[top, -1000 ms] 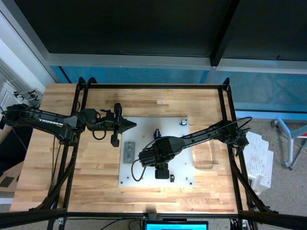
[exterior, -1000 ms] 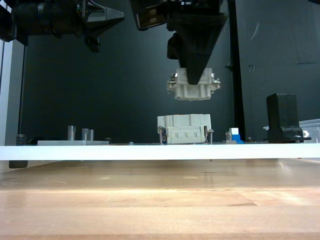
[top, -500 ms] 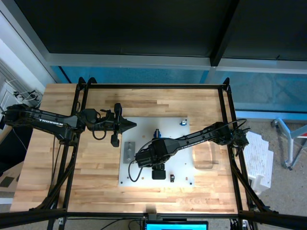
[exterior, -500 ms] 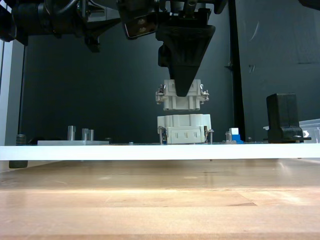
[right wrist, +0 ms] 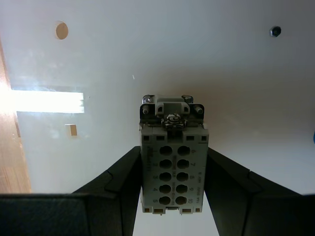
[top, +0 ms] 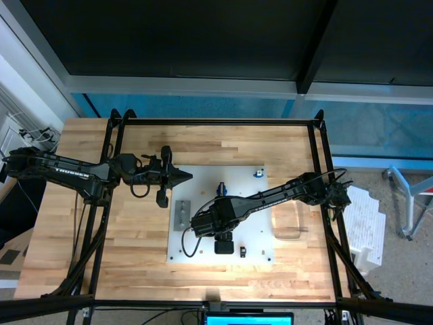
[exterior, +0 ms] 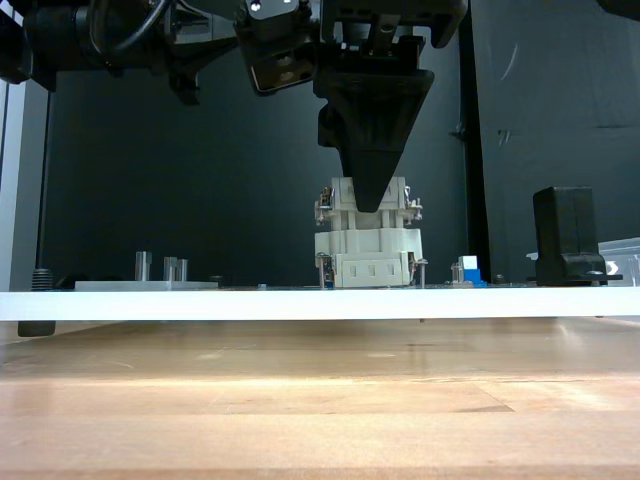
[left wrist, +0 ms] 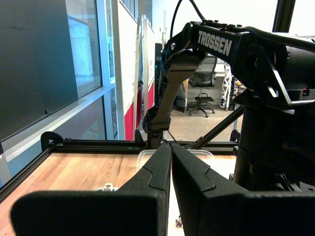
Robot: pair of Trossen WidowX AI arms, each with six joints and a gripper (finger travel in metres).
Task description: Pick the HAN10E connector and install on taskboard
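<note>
My right hand [exterior: 368,195] is clamped on the HAN10E connector [right wrist: 173,167]. One finger [right wrist: 129,173] presses each long side, and the pin-hole face w/ its two rows of numbered holes looks back at the wrist cam. The hand points straight down over the taskboard [top: 247,183], approx. mid-board, w/ the arm reaching in from the right side of the desk [top: 135,257].

In the low view the connector [exterior: 398,212] sits directly on top of the beige mating housing [exterior: 368,258] that is fixed to the board. The two are lined up and no gap shows between them. Can't tell if it's fully seated. The connector looks level, w/ its silvery end screws showing either side of my finger.

My left hand [top: 186,176] hangs in the air at the board's far-left corner, well apart from the connector. Its fingers [left wrist: 162,169] are pressed together and hold nothing.

Other bits on the board:
- Grey metal block [top: 182,215] w/ upright pins, just left of my right hand.
- Small blue part [top: 220,187], beyond the hand.
- Small black part [top: 243,252], near the front edge.

A clear plastic tray [top: 292,227] lies on the desk beside the board's right edge.
</note>
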